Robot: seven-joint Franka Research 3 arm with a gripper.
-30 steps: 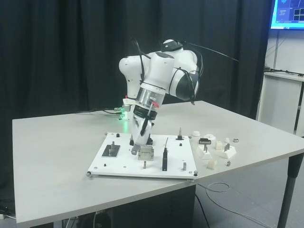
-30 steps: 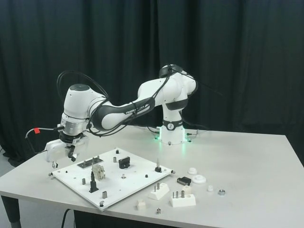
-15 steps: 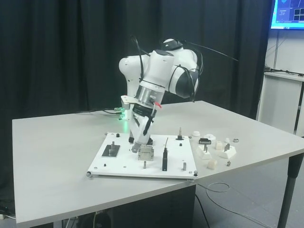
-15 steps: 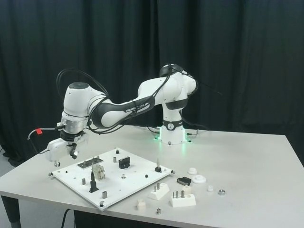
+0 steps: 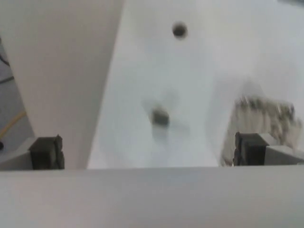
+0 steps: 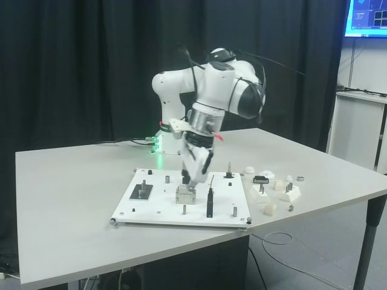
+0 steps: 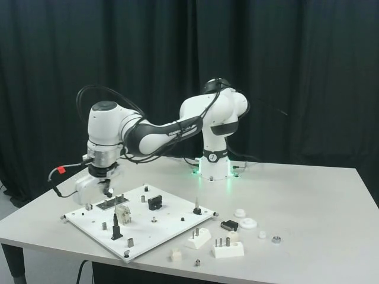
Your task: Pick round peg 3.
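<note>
My gripper hangs open just above the white board, near the board's corner by the flat grey plate. In the wrist view the gripper has its black fingertips wide apart with nothing held. Below it a small dark round peg stands on the board, and a second round spot lies farther off. Several short grey pegs stand on the board. Which one is round peg 3 I cannot tell.
A grey metal block, a black upright piece and a tall pin stand on the board close to the hand. White fixtures and small parts lie beside the board on the grey table.
The arm has swung the hand from the board's outer edge inward over the board, rightward in both room views. The fingers hold nothing throughout.
</note>
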